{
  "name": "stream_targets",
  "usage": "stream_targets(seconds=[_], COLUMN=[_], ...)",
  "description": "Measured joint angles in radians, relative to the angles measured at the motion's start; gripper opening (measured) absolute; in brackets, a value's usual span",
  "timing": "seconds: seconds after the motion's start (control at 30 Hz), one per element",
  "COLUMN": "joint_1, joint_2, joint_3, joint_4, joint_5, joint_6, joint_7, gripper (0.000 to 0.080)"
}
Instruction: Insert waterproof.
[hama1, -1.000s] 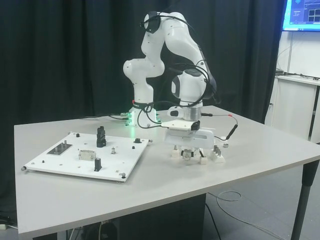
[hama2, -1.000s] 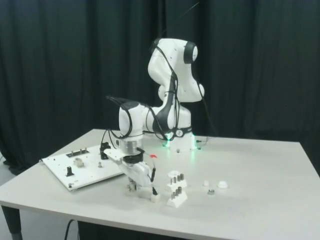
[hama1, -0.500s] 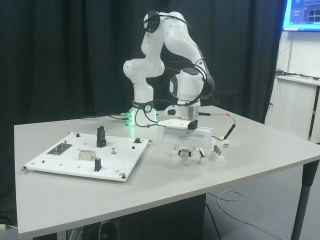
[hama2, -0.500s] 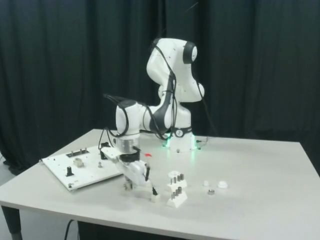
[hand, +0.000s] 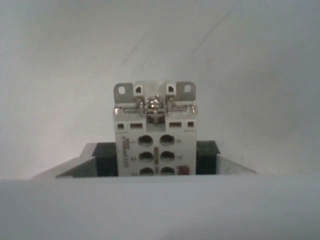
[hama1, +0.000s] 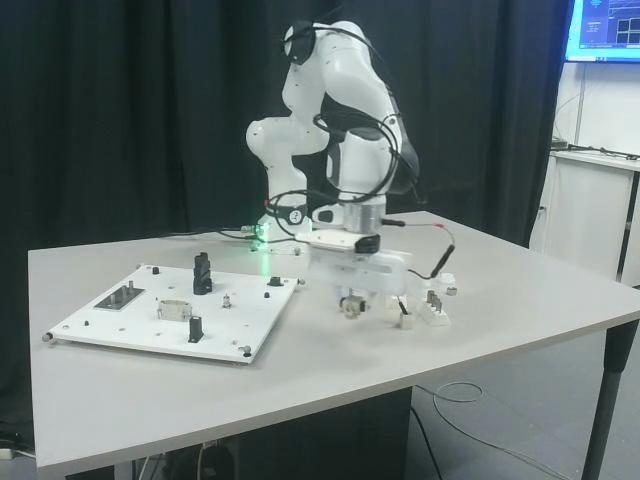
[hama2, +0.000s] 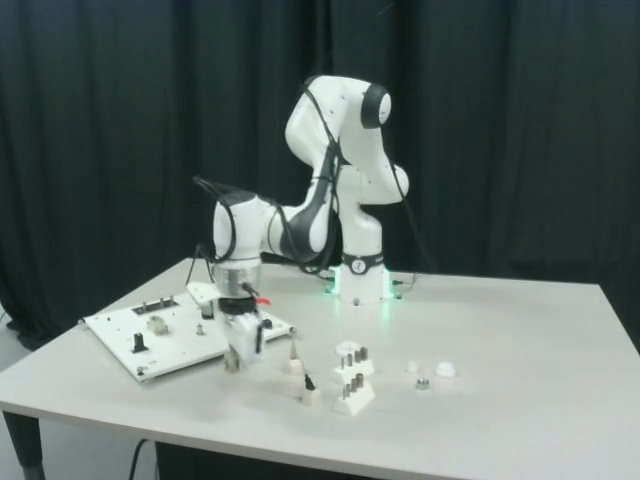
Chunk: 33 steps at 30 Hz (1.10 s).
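The pick-up part of the task appears to be done: a small white connector (hand: 155, 134), taken to be the waterproof part, is seen in the wrist view clamped between the black fingers (hand: 106, 159) of the gripper (hama1: 351, 303), with metal tabs at its far end and round sockets on its face. In both room views the gripper (hama2: 234, 358) is carried above the grey table (hama1: 150, 390), between the white holders (hama2: 352, 378) near the table's middle and the white board (hama1: 172, 315), just beside the board's near edge. The insertion itself is judged not yet begun, since the connector is held in the air and no socket is met. Which fixture on the board is meant to receive it cannot be told. What is left is judged to be the carry over the board, the alignment and the push home
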Motion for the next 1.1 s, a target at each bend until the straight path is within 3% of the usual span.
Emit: stream_targets(seconds=[0.43, 1.1], joint_1=[-0.023, -0.154], joint_2=[0.0, 0.0], joint_3=[-0.103, -0.191], joint_4=[0.032, 0.073], joint_5=[0.0, 0.0], joint_6=[0.0, -0.019], joint_7=[0.051, 0.12], gripper=[0.0314, 0.0313])
